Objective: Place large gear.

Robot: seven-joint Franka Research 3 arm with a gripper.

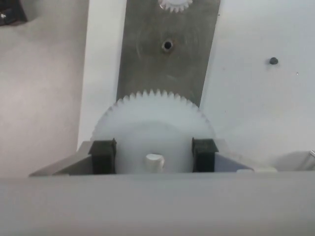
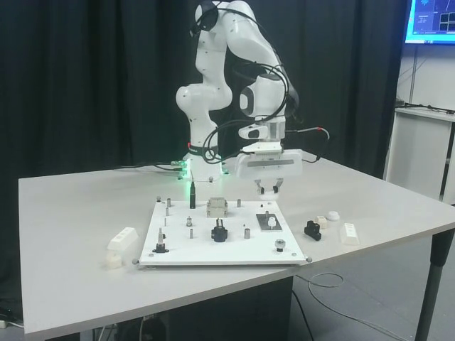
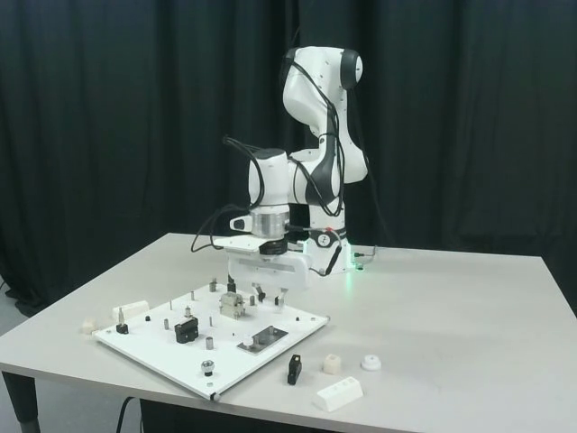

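A large white gear (image 1: 153, 132) is gripped at its hub between the two black fingers (image 1: 104, 156) of the gripper (image 1: 153, 156), low in the middle of the wrist view. Below it, a grey metal plate (image 1: 167, 64) set in the white board (image 1: 256, 98) is seen, with a hole (image 1: 167, 45) in it and a small gear (image 1: 175, 5) at the upper edge. In the first room view, the gripper (image 2: 268, 189) is held above the board (image 2: 206, 245), near the frame's centre.
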